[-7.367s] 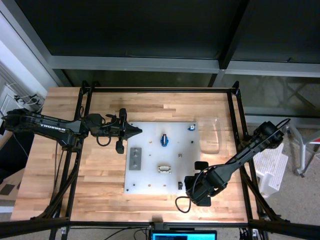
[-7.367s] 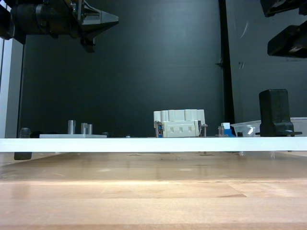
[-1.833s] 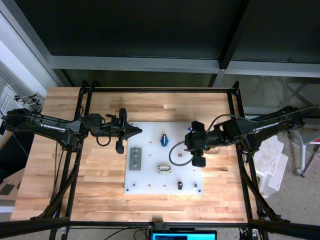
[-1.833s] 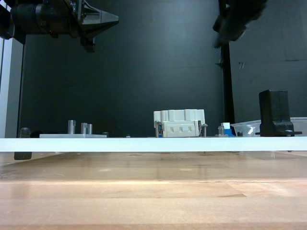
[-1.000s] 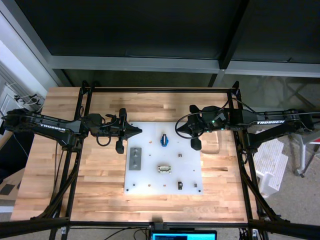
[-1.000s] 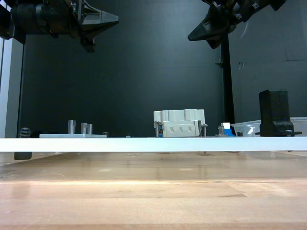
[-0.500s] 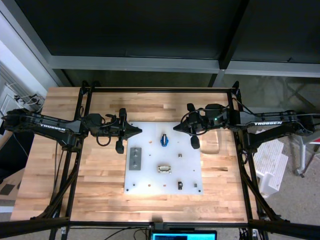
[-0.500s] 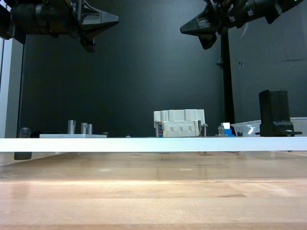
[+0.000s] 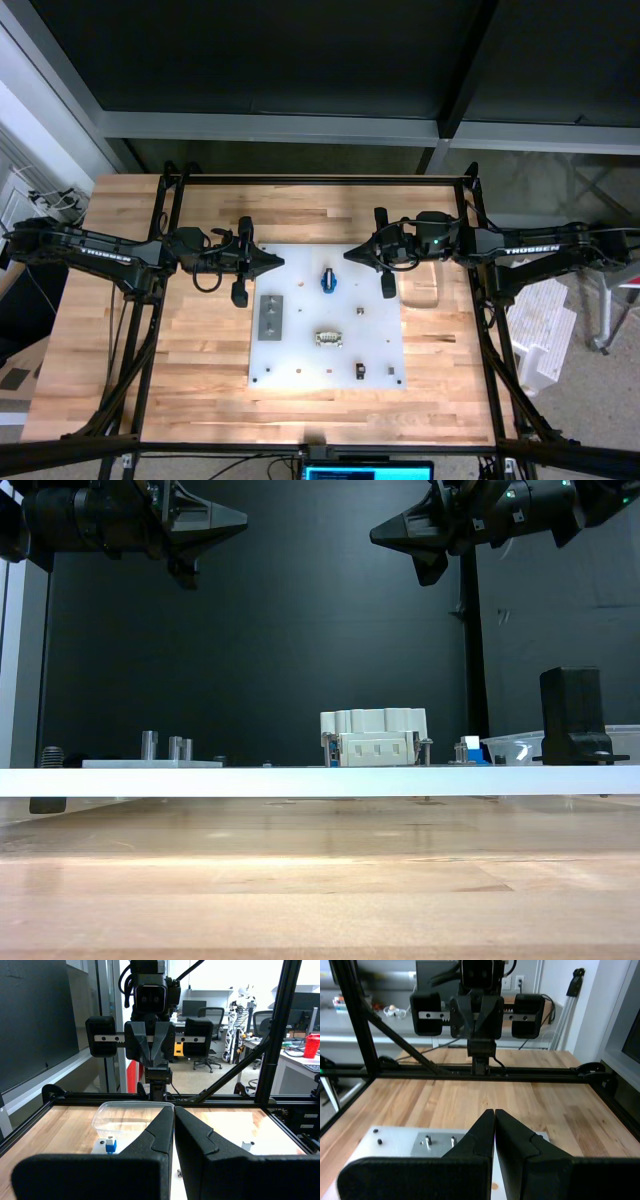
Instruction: Pick the 16mm bar and install on taskboard
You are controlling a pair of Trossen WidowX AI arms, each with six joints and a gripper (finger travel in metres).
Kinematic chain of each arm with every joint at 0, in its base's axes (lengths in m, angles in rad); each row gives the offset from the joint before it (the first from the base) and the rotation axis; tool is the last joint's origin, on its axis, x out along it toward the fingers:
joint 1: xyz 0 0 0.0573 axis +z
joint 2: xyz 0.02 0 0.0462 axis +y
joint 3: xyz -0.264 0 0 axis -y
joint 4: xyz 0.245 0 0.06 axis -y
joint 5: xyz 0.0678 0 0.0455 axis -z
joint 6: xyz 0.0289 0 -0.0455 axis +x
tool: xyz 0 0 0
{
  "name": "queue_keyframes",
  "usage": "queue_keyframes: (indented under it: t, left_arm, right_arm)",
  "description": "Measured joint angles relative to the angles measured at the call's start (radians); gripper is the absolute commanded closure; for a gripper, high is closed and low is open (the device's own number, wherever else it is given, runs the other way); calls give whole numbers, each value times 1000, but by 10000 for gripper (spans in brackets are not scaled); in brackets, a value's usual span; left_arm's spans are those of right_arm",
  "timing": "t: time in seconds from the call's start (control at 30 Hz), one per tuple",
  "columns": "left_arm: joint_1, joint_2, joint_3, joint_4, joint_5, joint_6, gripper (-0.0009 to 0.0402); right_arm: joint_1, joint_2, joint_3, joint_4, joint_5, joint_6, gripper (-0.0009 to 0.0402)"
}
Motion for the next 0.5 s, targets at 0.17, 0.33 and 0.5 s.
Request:
queue_keyframes:
  t: [0.17, 0.33, 0.5]
  left_arm:
    - [0, 0, 0, 0, 0, 0, 393]
    - [0, 0, 0, 0, 0, 0, 393]
    - [0, 0, 0, 0, 0, 0, 393]
  right_arm:
    - [0, 0, -53, 127, 10, 43, 393]
    - [0, 0, -79, 182, 26, 45, 393]
    - [2, 0, -92, 238, 55, 65, 393]
